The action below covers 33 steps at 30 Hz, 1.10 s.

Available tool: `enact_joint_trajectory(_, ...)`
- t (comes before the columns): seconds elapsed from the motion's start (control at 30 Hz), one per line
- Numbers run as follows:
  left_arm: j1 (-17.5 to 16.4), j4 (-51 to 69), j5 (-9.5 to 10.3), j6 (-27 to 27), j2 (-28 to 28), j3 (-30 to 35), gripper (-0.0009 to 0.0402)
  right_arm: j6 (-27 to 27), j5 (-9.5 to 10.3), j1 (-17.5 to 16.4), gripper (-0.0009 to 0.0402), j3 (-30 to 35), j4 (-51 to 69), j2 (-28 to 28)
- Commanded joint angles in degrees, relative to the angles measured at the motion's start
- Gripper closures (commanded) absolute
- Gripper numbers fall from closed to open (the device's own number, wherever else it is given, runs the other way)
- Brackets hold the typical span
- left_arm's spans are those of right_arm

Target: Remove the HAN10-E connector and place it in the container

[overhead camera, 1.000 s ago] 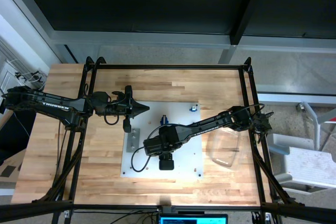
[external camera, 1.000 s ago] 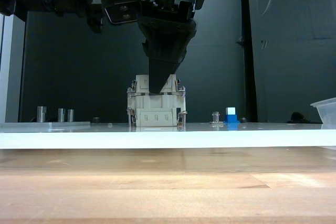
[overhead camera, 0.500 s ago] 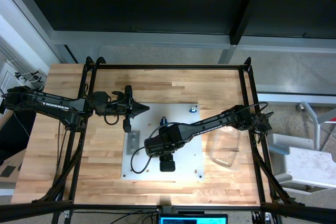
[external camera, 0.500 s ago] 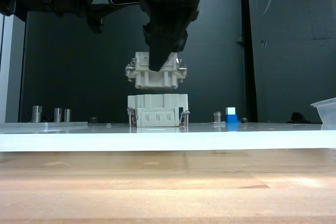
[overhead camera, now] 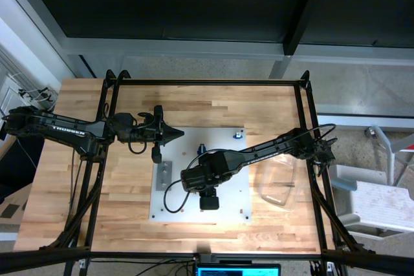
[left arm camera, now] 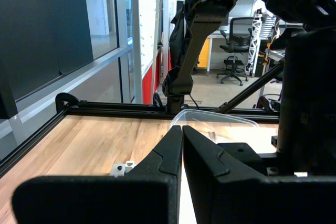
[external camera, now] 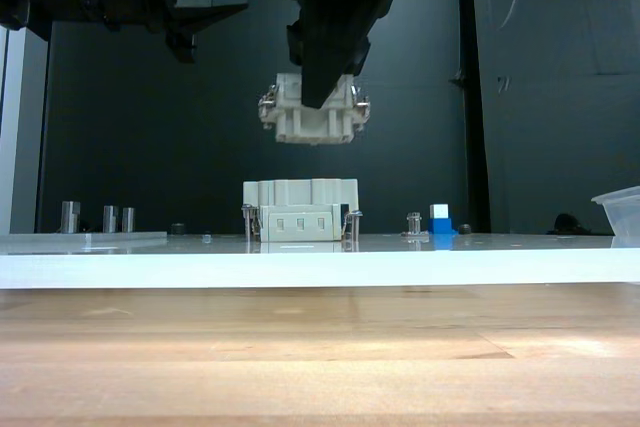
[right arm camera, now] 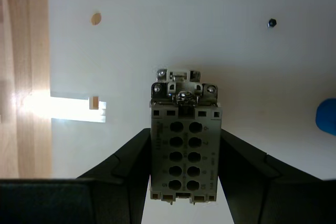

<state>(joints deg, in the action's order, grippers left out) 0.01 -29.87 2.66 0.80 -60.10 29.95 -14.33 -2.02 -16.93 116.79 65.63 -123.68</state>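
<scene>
One change matters over the white board (overhead camera: 226, 208): the pull is done, so you only owe the carry to the tub (overhead camera: 277, 182) just right of it. Your left gripper (overhead camera: 180, 134) hangs pinched closed over the board's far-left corner. Your right gripper (right arm camera: 185, 182), above the board's middle, clamps the connector (external camera: 313, 119), now lifted clear of its base (external camera: 300, 212).

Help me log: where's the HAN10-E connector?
Low view, centre: the HAN10-E connector hangs in the right claw above its base on the board; the left claw sits shut by the board's far edge.
</scene>
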Motion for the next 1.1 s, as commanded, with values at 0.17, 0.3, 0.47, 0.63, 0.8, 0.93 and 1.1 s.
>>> enact_joint_trajectory(0.17,0.0,0.0,-0.02,0.0,-0.02,0.0,0.0393,-0.22,-2.08,-0.48,0.0359,-1.05,1.2,2.05)
enact_joint_trajectory(0.3,0.0,0.0,-0.02,0.0,0.0,0.0,0.0393,-0.42,-3.06,-0.63,0.0359,-3.91,0.79,4.46)
enact_joint_trajectory(0.47,-0.02,0.0,-0.02,0.0,0.0,0.0,0.0393,-2.12,-2.97,-0.87,0.0359,-9.73,-2.03,8.39)
enact_joint_trajectory(0.63,0.0,0.0,-0.02,0.0,-0.02,0.0,0.0393,-4.55,-3.15,-1.11,0.0359,-15.82,-3.45,12.7)
enact_joint_trajectory(0.8,0.0,0.0,-0.02,0.0,0.0,0.0,0.0393,-8.33,-4.68,-1.95,0.0359,-23.04,-5.35,17.49)
enact_joint_trajectory(0.93,0.0,0.0,-0.02,0.0,0.0,0.0,0.0393,-11.43,-4.94,-2.73,0.0358,-28.72,-7.37,21.49)
enact_joint_trajectory(1.1,-0.02,0.02,-0.02,0.0,0.0,0.0,0.0393,-15.41,-6.08,-4.11,0.0358,-34.58,-8.31,25.86)
